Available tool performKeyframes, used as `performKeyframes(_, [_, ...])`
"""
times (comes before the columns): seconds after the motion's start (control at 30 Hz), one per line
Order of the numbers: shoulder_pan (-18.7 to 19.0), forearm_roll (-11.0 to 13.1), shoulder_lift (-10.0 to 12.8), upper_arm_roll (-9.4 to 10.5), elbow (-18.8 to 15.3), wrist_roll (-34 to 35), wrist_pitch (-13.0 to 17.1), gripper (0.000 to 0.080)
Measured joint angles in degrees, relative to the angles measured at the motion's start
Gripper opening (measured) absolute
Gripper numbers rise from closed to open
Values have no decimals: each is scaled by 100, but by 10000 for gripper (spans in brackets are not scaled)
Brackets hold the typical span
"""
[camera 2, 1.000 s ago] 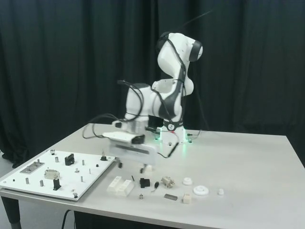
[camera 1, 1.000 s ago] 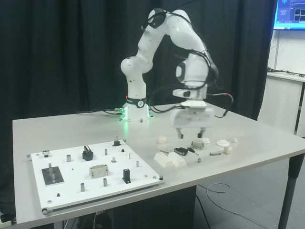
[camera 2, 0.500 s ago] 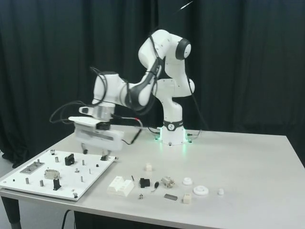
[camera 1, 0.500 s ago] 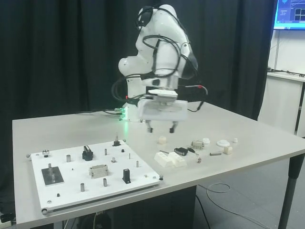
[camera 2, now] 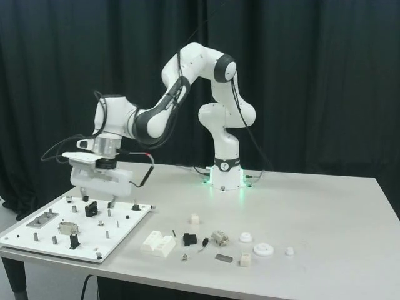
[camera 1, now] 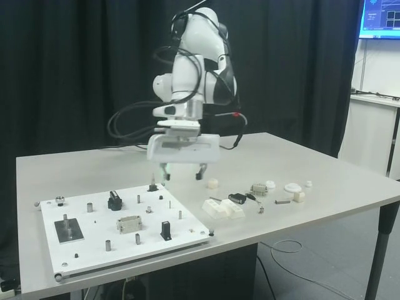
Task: Remove square peg 3.
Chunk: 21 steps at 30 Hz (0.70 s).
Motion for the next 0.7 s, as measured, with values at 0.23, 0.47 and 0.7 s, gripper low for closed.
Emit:
performKeyframes(0.23, [-412, 386, 487, 135, 402, -203, -1, 800])
performKeyframes(0.47, [-729, 758, 975, 168, 846, -317, 0, 800])
performKeyframes(0.7, [-1031, 1260, 1397, 195, 1315, -539, -21, 800])
